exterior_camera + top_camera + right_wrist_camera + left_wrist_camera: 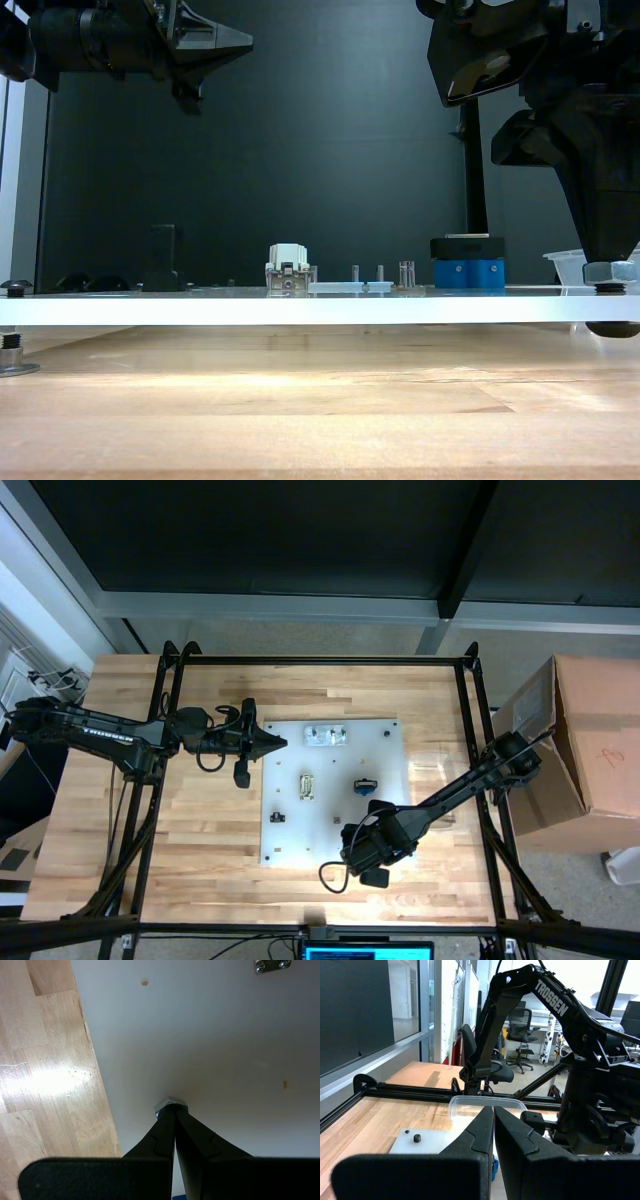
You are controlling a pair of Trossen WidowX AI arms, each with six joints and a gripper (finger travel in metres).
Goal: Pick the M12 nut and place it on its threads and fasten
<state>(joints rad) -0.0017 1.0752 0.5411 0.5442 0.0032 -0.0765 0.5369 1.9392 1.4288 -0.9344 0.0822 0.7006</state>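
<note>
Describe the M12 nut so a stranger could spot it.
Start at the near right edge of the white board, where the right gripper points down; the left gripper hangs high over its left edge. The nut sits on its black stud, gripped: small, silver, six-sided, unlike the blue block behind.

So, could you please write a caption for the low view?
Right gripper shut on the nut atop its stud; left gripper hangs high at the left.
</note>
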